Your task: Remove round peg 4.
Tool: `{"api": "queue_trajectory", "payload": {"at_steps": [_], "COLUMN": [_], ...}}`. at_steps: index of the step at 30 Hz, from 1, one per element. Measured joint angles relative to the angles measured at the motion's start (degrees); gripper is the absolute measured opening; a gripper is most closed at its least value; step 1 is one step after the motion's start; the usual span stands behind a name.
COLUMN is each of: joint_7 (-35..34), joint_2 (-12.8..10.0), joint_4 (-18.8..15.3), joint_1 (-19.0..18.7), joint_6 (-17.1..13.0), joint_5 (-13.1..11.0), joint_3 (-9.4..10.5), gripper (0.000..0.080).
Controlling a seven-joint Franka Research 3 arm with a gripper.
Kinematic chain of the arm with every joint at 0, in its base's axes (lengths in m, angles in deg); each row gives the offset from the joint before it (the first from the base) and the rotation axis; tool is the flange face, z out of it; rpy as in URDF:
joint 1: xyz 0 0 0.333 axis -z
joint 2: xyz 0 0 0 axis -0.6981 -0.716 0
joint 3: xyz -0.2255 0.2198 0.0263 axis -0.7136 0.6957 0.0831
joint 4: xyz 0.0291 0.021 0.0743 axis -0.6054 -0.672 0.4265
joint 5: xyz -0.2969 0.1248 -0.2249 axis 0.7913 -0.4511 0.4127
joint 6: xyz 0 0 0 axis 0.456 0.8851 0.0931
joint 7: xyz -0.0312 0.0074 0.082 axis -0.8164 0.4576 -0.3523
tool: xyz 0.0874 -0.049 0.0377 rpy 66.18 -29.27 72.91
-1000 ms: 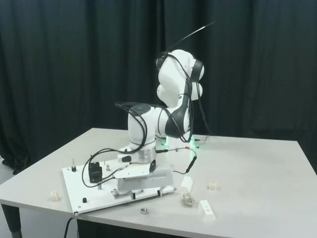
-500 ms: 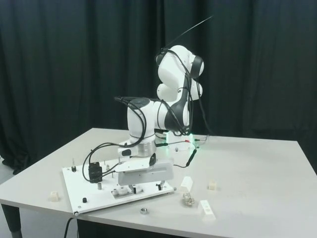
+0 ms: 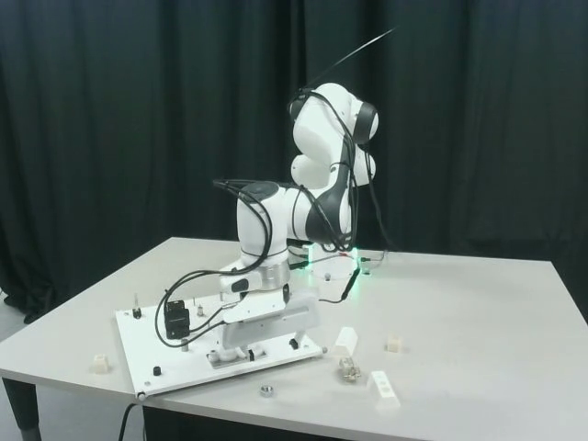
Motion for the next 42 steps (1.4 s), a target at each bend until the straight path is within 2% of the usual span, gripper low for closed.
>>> {"api": "queue_trajectory", "payload": {"at_steps": [15, 29, 42], "joint_7": [3.1, 3.1, 3.1], "joint_2": [0.3, 2.4, 4.3], "joint_4": [-0.1, -1.2, -3.0], "joint_1": [0.2, 0.3, 0.3], "joint_6": [0.6, 2.2, 2.2], "joint_5": [0.0, 0.3, 2.4], "joint_3": [-0.06, -0.36, -0.40], "gripper": [0.0800, 0.0800, 0.0800]}}
